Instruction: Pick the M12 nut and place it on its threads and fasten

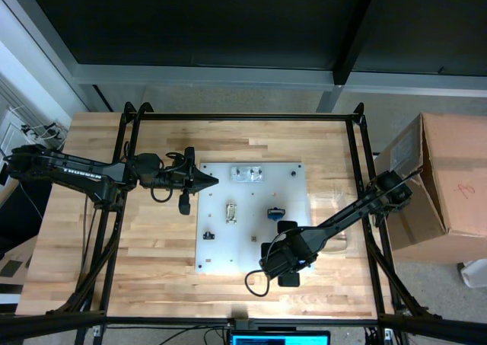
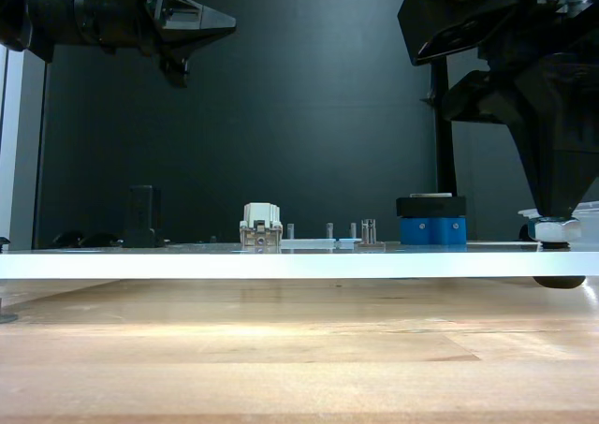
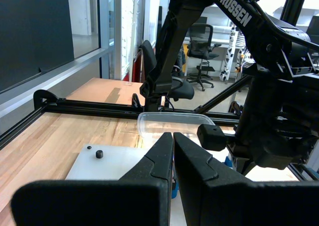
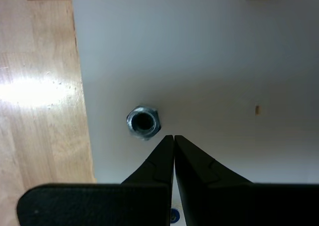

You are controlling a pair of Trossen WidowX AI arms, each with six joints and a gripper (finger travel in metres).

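Silver M12 nut [image 4: 143,121] sits bore-up on the white board [image 4: 209,61] (on its stud or not, cannot tell), just beside the right gripper [image 4: 173,137], whose fingers are together and empty; the left gripper [image 3: 173,134], likewise closed, hangs well apart.

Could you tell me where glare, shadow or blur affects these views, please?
High view: glare on the table's near edge. Low view: the left gripper, raised at left, and right gripper, by the nut, look dark, little detail. Right wrist view: hotspot on the table; nut unheld, whether on its stud unclear. Left wrist view: overexposed background.
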